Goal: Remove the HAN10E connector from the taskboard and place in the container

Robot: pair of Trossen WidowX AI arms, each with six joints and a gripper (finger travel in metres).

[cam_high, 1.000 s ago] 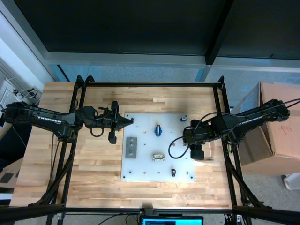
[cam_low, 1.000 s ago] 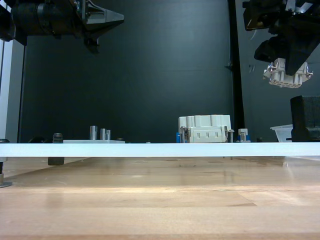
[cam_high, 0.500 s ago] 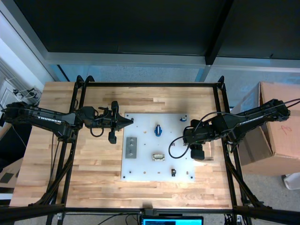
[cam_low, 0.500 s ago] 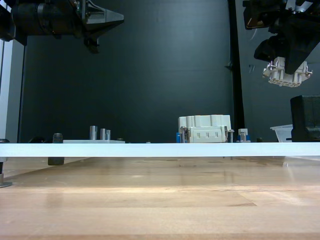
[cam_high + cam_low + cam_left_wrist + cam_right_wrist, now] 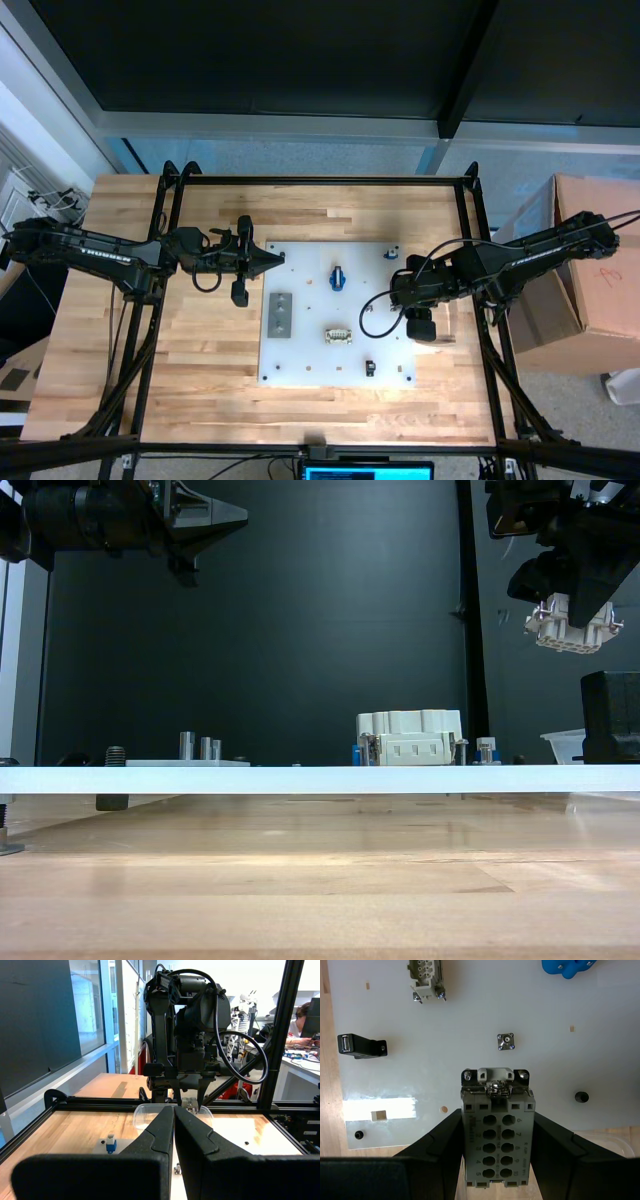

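Observation:
The beige HAN10E connector (image 5: pixel 497 1110) is held clear of the white taskboard (image 5: pixel 300 350), with my right gripper (image 5: pixel 497 1152) shut on its sides. In the low view the connector (image 5: pixel 572 628) hangs level, well above the board near its right edge, under the right gripper (image 5: pixel 570 600). The clear container (image 5: pixel 452 322) sits on the table just right of the board, beside that gripper (image 5: pixel 420 322). The connector's beige base (image 5: pixel 338 336) stays mounted on the board. My left gripper (image 5: pixel 280 258) hovers high over the board's far left corner, shut and holding nothing (image 5: pixel 174 1110).
The board also carries a blue knob (image 5: pixel 337 277), a grey block with posts (image 5: pixel 281 314) and a small black USB part (image 5: pixel 362 1046). A black frame (image 5: pixel 470 260) surrounds the table. A cardboard box (image 5: pixel 590 270) stands off the right side.
The right gripper with the connector has risen very slightly. The left arm has not moved.

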